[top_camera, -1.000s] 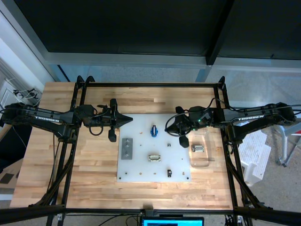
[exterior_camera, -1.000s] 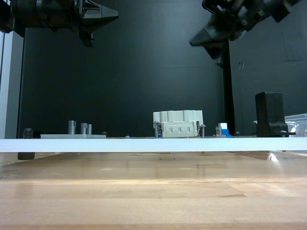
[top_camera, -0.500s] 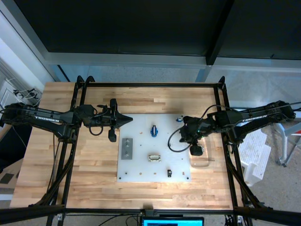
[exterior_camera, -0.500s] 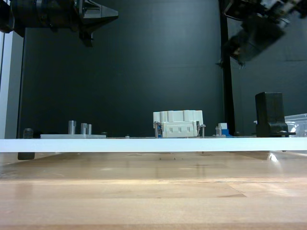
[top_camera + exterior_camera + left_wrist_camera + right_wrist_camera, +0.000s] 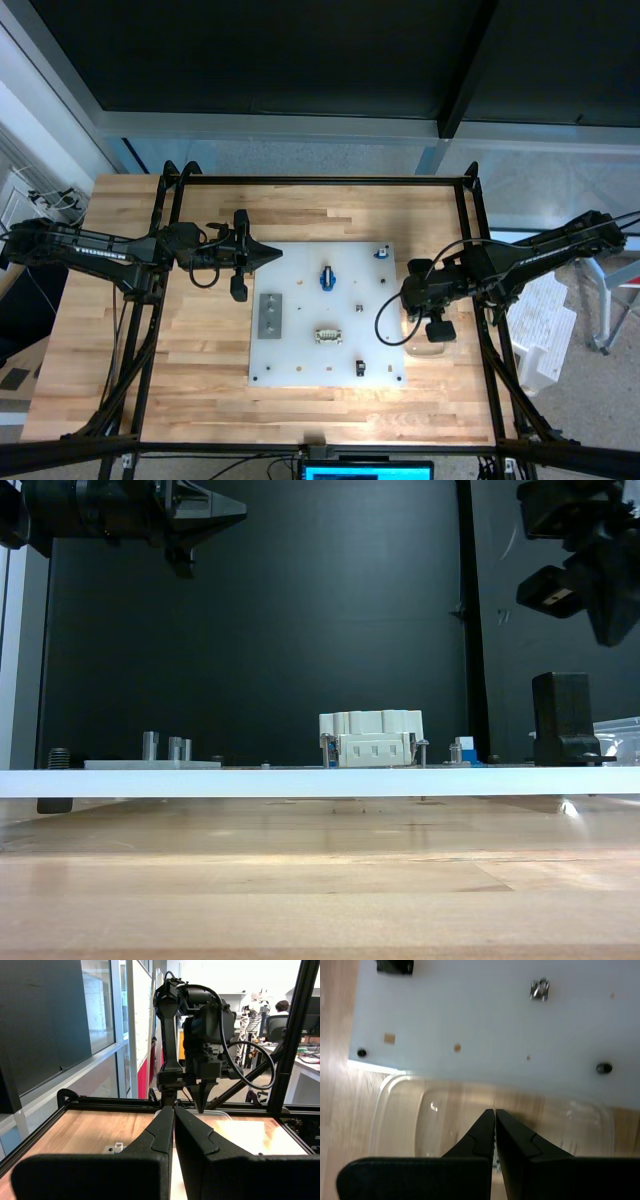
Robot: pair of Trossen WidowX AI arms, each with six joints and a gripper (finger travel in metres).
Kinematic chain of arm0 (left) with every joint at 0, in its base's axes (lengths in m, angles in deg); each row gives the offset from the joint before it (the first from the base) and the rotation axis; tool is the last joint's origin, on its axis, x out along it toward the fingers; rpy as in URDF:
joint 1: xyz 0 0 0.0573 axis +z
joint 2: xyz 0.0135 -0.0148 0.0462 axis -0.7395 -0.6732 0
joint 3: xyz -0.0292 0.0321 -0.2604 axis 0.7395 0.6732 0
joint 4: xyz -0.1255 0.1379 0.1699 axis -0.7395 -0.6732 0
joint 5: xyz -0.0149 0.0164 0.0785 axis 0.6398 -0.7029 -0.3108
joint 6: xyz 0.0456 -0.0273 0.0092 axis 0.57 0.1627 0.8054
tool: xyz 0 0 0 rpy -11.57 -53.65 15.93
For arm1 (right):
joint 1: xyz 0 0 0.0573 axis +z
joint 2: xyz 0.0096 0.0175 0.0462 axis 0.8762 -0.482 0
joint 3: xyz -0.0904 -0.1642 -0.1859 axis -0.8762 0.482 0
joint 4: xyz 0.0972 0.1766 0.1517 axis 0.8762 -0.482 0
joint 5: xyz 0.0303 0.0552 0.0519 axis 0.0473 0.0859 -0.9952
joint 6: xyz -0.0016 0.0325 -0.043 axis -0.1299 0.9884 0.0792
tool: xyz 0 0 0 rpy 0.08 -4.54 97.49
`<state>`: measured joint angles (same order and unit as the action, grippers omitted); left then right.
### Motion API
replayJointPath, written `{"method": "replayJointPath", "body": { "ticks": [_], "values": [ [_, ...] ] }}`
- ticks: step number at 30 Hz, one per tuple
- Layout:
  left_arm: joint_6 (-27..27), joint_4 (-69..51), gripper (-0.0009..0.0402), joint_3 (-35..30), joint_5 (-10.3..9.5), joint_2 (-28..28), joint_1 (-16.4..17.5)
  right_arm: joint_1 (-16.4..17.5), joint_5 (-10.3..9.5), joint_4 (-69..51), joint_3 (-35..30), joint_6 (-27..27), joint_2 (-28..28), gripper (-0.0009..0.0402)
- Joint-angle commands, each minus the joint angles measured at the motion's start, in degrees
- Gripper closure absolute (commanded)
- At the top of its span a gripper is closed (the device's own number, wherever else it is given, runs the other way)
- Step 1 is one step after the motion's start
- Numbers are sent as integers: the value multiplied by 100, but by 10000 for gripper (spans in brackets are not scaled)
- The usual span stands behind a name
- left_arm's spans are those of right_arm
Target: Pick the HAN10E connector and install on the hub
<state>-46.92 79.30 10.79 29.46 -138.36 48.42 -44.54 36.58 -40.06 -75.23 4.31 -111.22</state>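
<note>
Beige hub (image 5: 327, 336), silvery ends, on plate (image 5: 300, 358), right gripper (image 5: 494, 1111) over tray (image 5: 395, 1110), left gripper (image 5: 276, 255) near plate, both fingers (image 5: 159, 1135) clenched.

**My table, as laid out**

On my plate (image 5: 300, 362) the hub (image 5: 327, 336) sits near the middle. The metal block (image 5: 270, 314) is to its left, and one small part (image 5: 327, 278) is behind it. The plastic tray (image 5: 432, 350) lies beside the plate's right edge, under the right gripper (image 5: 413, 298). The left gripper (image 5: 272, 254) hangs above the plate's far left corner.
</note>
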Motion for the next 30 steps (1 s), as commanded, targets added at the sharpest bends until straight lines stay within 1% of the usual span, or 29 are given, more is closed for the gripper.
{"method": "replayJointPath", "body": {
  "ticks": [1,4,8,14,19,23,30],
  "values": [
    [0,0,392,-2,2,-2,2,90,24,-254,37,96,0,375],
    [0,0,392,-2,2,-2,2,114,7,-424,101,151,0,351],
    [0,0,392,-2,2,-2,2,127,24,-494,175,254,0,298],
    [-2,0,392,0,2,-2,2,146,304,-490,223,251,-7,213],
    [0,0,392,-2,2,-2,2,166,304,-448,275,330,-79,157],
    [0,0,392,-2,0,-2,2,186,302,-363,361,385,-212,132],
    [0,0,392,-2,2,-2,0,243,304,-105,632,452,-439,119]
  ]
}}
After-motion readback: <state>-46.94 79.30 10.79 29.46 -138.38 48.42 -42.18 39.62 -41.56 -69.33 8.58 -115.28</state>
